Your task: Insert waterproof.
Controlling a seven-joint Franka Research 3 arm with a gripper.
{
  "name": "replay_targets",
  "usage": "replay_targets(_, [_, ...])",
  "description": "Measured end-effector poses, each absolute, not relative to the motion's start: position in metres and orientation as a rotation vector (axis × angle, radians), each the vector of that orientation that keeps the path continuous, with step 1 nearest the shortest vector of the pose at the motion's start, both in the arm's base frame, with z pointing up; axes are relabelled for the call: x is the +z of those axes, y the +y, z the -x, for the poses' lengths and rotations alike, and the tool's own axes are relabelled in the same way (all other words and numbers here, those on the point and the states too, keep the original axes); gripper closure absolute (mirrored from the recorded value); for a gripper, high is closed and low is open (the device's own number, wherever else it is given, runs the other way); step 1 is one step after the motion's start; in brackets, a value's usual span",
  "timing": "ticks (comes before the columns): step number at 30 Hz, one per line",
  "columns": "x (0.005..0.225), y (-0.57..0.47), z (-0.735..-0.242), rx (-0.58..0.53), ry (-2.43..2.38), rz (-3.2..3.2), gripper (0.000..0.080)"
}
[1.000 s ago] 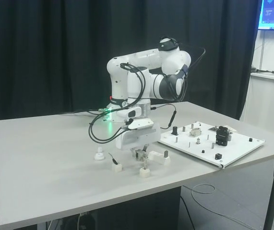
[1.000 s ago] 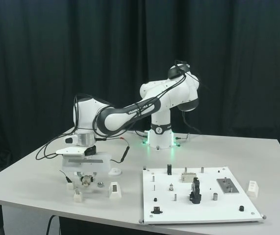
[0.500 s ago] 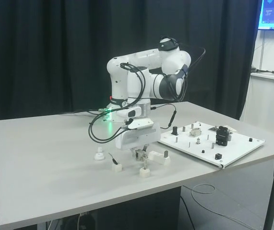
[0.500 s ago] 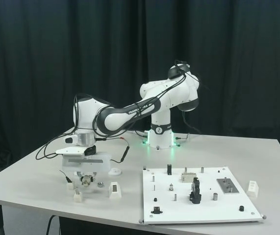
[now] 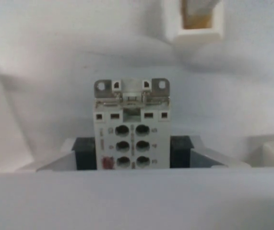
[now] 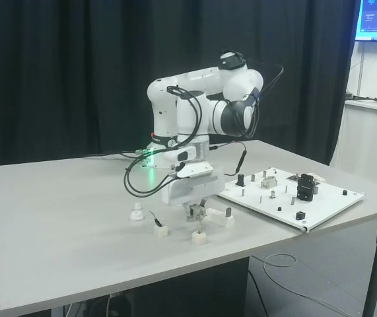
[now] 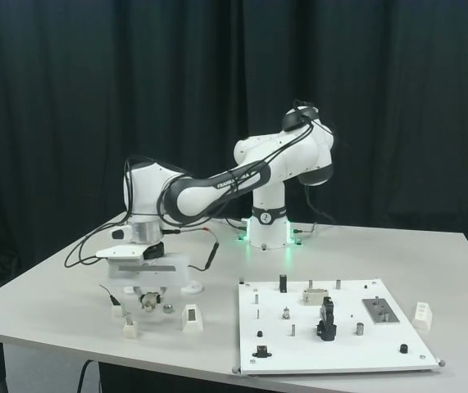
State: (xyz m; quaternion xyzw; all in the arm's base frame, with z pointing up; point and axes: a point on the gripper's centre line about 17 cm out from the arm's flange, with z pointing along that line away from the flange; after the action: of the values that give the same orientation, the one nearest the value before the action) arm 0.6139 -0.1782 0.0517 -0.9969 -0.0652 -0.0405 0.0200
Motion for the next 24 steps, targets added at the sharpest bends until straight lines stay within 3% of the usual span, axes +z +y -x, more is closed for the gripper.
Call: replay_targets(24, [0.085,-0.077,-0.574,-0.035,-0.033,3.030,0.0491])
